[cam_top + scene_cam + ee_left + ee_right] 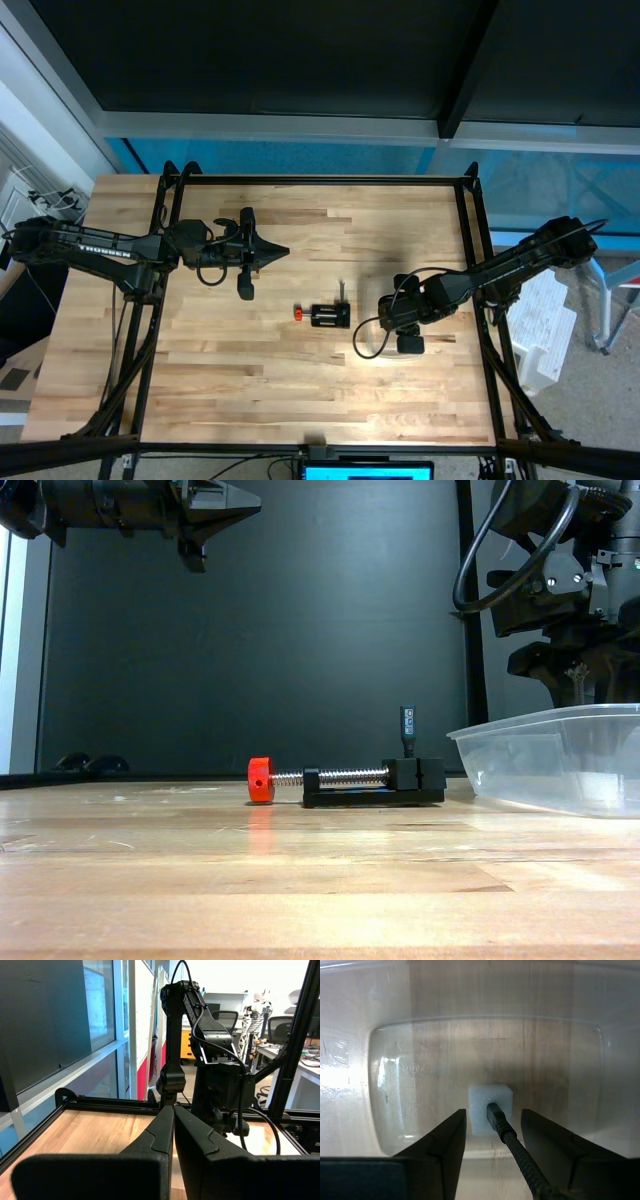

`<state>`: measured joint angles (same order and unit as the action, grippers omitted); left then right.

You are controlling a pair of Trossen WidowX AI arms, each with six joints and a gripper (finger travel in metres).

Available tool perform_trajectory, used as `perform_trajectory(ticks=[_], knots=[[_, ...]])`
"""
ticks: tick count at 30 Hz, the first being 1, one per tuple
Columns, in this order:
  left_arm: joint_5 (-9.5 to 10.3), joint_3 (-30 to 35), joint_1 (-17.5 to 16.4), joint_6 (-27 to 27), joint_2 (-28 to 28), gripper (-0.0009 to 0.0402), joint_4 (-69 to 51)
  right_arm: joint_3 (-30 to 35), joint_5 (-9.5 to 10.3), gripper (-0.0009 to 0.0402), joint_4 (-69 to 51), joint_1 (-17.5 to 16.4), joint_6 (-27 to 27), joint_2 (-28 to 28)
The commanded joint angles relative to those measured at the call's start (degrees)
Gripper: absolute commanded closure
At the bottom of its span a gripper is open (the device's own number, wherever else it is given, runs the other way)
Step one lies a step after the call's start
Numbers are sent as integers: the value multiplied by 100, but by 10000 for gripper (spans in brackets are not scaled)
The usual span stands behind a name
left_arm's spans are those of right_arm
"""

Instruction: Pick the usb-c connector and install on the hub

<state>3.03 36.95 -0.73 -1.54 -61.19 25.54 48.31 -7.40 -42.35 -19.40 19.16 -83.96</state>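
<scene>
overhanging usb-c connector in tray: right claw; left claw aloft

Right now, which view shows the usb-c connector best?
Right wrist view: the usb-c connector shows close, in the clear tray between the open right end effector's fingers. High and low hide it; left wrist misses it. The left end effector hangs shut, table's left.

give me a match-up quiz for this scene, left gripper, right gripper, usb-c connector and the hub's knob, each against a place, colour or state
Things:
1. left gripper
2. right gripper
3. usb-c connector
4. knob of the hub

Descriptions:
a. red-orange
b. open, above the clear tray
c. shut, raised high over the table
d. dark, inside the tray against a white block

Pairs: 1-c, 2-b, 3-d, 4-a
</scene>
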Motion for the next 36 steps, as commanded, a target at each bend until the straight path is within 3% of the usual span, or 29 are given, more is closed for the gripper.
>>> perform_trajectory(ticks=[1,28,36], knots=[[-2,2,-2,0,-2,393,0,-22,-2,270,35,0,2,2],[-2,2,-2,0,-2,393,0,-31,-4,385,44,-2,-2,2],[0,2,-2,0,-2,393,0,-31,-2,392,42,-2,-2,2]])
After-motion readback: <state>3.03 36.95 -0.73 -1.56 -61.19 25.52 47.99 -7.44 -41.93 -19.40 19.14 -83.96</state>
